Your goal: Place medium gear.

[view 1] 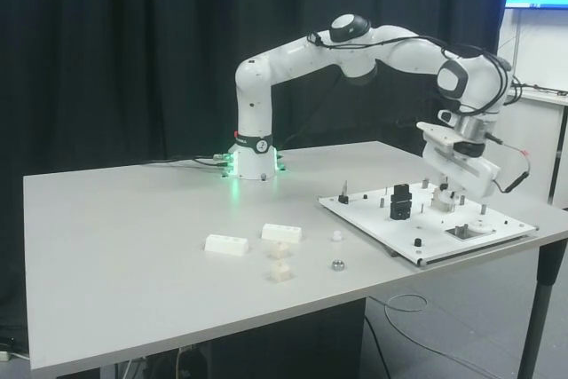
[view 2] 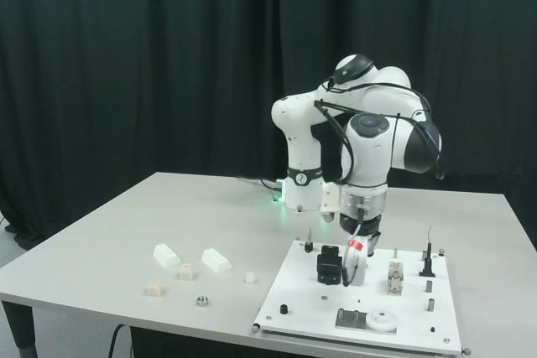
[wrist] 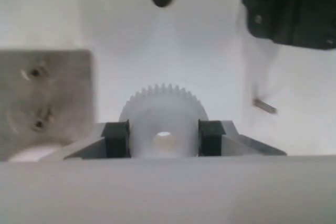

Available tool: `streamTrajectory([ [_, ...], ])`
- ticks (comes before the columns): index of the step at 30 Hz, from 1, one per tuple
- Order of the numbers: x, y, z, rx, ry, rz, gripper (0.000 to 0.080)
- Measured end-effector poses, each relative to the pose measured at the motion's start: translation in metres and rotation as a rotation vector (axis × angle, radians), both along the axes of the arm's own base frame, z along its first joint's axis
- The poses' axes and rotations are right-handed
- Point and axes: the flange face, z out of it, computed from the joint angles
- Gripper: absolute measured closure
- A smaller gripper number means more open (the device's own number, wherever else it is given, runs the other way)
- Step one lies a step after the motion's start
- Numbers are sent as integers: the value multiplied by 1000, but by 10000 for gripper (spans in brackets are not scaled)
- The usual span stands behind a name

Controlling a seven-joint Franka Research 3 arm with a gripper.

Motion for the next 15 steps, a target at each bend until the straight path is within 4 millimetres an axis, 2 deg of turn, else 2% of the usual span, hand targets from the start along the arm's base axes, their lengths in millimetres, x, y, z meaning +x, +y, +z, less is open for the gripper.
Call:
streamTrajectory([
  [15,-33,19,5,-38,66,-2,529],
])
